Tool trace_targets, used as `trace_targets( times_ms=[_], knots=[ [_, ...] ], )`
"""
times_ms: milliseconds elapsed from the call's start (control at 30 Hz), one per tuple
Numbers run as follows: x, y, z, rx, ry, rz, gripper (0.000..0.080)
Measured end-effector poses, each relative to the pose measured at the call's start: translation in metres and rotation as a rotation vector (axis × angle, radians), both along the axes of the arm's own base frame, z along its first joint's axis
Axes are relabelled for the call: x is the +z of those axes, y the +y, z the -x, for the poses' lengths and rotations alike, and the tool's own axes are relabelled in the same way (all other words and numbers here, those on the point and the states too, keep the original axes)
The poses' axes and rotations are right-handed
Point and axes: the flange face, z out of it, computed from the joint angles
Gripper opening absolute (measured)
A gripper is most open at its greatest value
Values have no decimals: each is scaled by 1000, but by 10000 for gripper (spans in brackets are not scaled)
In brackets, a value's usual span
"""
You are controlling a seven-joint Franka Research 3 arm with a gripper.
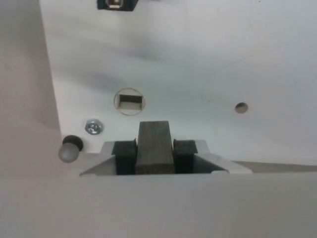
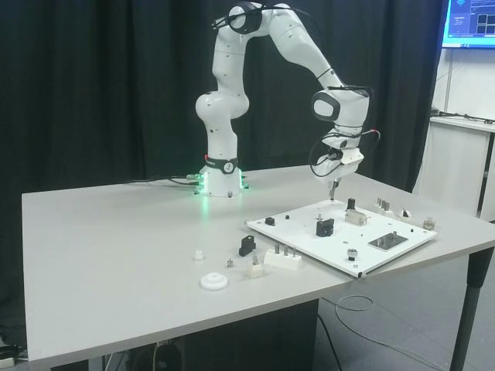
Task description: Insert square peg 4.
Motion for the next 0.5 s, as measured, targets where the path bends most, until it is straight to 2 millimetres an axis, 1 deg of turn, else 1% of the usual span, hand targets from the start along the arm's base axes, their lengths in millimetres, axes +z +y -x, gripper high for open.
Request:
trace_targets(
  times_ms=[500],
  knots=[
    [-5,4,6,-24,-27,-5,154]
  ],
)
